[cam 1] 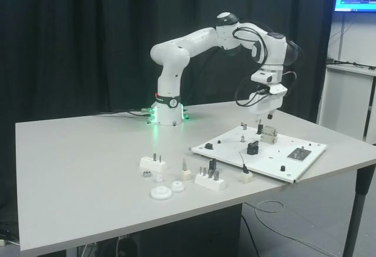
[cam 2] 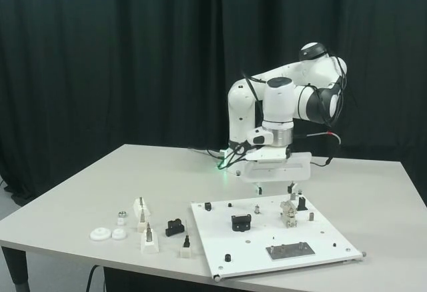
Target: Insert waterproof.
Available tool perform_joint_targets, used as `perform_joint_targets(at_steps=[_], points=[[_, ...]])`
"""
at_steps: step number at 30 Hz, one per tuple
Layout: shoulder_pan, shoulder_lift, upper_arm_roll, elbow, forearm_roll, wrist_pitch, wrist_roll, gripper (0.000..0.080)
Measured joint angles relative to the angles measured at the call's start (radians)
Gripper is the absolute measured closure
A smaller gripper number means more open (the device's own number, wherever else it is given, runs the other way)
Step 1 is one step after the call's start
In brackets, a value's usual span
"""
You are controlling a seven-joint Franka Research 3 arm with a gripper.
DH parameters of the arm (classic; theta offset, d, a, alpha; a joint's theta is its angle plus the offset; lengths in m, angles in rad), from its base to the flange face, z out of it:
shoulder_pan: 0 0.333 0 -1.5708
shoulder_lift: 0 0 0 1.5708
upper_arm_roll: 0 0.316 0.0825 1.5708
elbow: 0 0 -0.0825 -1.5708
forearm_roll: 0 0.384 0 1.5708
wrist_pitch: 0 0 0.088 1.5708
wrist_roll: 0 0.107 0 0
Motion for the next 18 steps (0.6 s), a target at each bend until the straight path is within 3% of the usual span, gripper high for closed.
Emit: perform_joint_targets(at_steps=[18], points=[[-0.022,0.000,0.041,-0.002,0.030,0.028,0.004,0.0003]])
